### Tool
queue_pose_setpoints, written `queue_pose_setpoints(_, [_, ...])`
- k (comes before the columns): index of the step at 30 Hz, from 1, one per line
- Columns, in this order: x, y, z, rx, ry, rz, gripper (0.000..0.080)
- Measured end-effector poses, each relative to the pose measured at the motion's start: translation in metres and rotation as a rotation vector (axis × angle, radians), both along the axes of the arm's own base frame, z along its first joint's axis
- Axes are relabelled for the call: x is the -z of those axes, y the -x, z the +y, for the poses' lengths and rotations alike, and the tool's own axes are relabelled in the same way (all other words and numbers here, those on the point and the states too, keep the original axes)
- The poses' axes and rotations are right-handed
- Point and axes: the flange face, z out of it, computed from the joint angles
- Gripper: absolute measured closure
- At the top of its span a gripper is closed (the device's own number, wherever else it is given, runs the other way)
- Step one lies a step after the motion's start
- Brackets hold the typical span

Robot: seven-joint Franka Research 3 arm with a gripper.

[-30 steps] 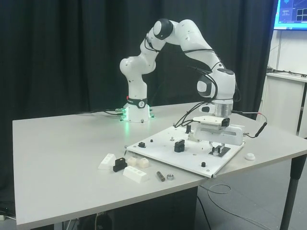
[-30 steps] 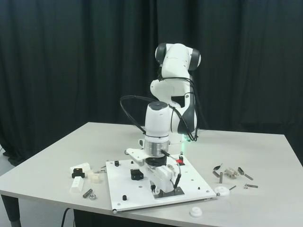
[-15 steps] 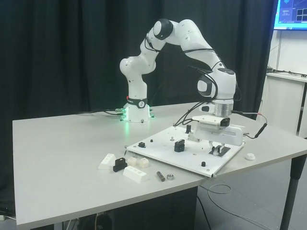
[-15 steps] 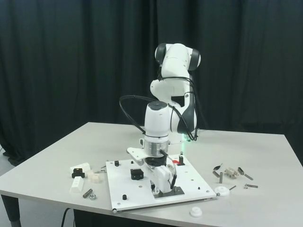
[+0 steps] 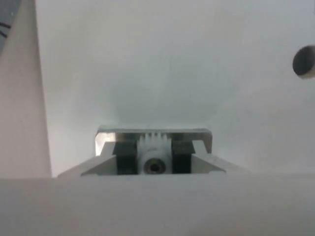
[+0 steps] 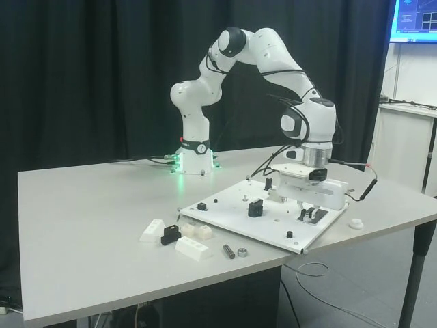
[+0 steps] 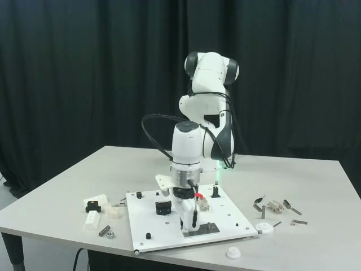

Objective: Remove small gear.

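Between black fingers (image 5: 126, 156), small gear (image 5: 154, 147) (white, toothed) sits pinched.

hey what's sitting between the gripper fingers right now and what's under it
A small white gear sits between the black fingers of the gripper, teeth showing, with a dark bore at its centre. Beneath lies the white board. The gripper body hides whatever is directly below the gear.

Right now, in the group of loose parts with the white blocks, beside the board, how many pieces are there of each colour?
White blocks: 3
Black piece: 1
Grey pin: 1
Grey nut: 1
Total: 6
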Motion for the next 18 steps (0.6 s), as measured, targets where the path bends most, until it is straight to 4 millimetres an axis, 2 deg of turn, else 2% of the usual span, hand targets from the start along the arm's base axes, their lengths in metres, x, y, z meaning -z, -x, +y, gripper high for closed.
queue_pose_setpoints(18, [-0.0001, 0.0003, -0.0018, 0.27, -0.017, -0.008, 0.066])
